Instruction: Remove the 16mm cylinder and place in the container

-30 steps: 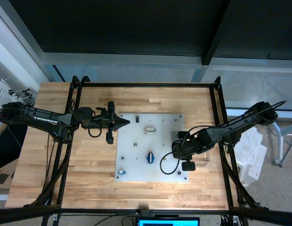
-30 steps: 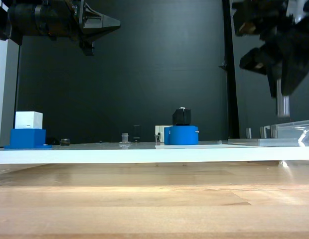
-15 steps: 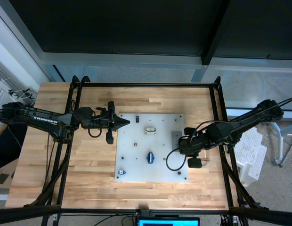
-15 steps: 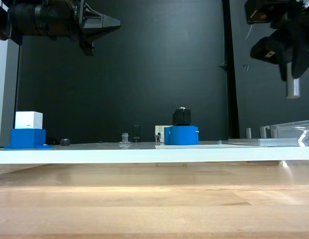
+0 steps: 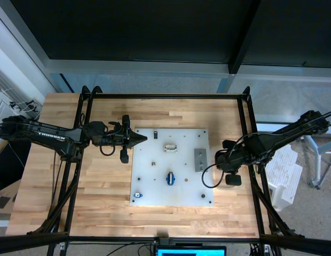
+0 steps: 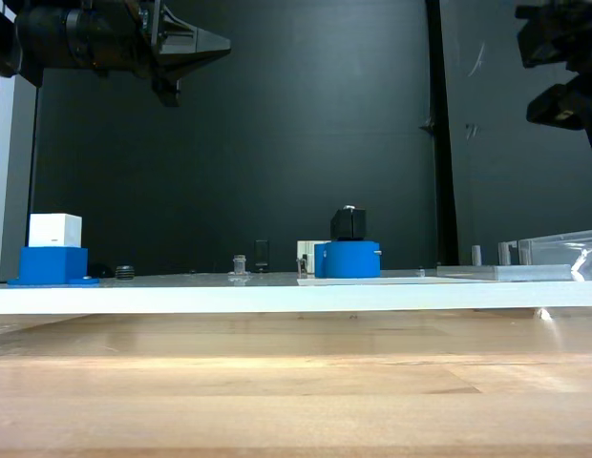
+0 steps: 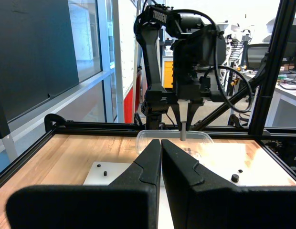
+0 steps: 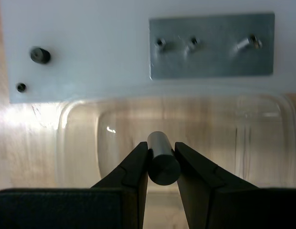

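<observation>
The 16mm cylinder (image 8: 162, 161) is a short silvery peg pointing down, and my right gripper (image 8: 161, 149) is shut on it. Directly beneath it lies the container (image 8: 81, 143), a clear tub just off the right edge of the white board. The left wrist view shows the cylinder (image 7: 183, 130) hanging a little above the container (image 7: 150, 137). From above, the right gripper (image 5: 227, 166) hovers over the container (image 5: 229, 184). My left gripper (image 5: 141, 138) is shut and holds nothing, parked high by the board's left edge.
The white board (image 5: 155, 181) carries a grey metal block (image 5: 200, 159) with thin pegs close to the container, a blue part (image 5: 170, 178), a white connector (image 5: 170, 147) and small black knobs. A blue base with a white cube (image 6: 53, 250) stands at the left. Black frame posts ring the table.
My right gripper has carried the cylinder rightward off the board and upward, ending over the container. The left arm has not moved.
</observation>
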Controlling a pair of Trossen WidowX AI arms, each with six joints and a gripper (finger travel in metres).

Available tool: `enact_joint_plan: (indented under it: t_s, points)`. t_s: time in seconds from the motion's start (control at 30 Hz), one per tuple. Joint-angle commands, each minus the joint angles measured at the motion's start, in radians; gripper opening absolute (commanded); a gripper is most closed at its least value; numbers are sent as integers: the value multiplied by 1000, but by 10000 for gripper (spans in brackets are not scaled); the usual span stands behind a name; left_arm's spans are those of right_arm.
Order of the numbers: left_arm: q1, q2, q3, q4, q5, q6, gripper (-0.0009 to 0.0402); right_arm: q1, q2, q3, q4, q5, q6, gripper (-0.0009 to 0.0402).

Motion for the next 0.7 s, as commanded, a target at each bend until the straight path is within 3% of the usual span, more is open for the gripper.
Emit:
enact_joint_plan:
  t_s: [0.03, 0.7]
  points:
    - [0, 0, 0, 0, 0, 0, 0, 1, -15, -21, -11, 0, 9, 7]
    - [0, 0, 0, 0, 0, 0, 0, 2, -19, -52, -8, 27, 48, 151]
